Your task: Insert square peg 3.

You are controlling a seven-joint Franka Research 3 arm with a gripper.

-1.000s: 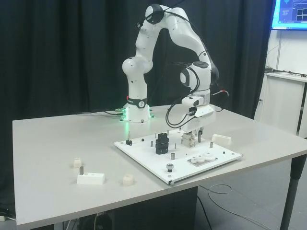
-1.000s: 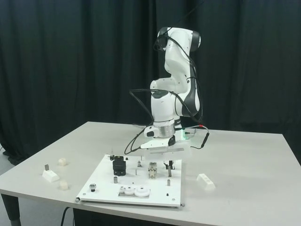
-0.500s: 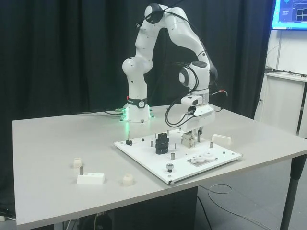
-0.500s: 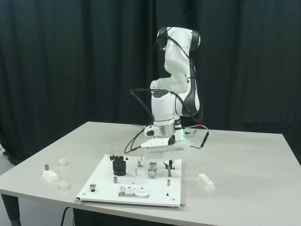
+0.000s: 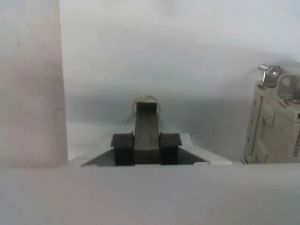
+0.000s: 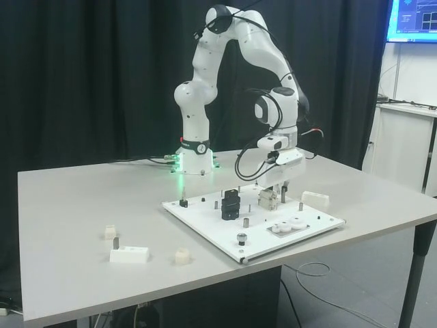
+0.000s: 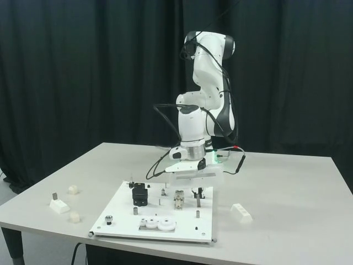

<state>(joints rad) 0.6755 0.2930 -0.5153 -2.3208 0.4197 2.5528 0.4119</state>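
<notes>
In the wrist view, two black fingertips [image 5: 123, 146] press against the sides of a grey square peg [image 5: 146, 133], holding it upright at the frame's centre. The peg's far end meets a round hole [image 5: 146, 102] in the white board [image 5: 187, 70]. A pale block with metal clips [image 5: 274, 122] stands at the right edge; faint print on it cannot be read. In the first room view, the gripper [image 6: 281, 186] hangs low over the board, centre-right of the frame, beside a black block [image 6: 231, 203] and white gears [image 6: 290, 224]. The white arm [image 6: 235, 75] rises behind. No brand names are legible.
</notes>
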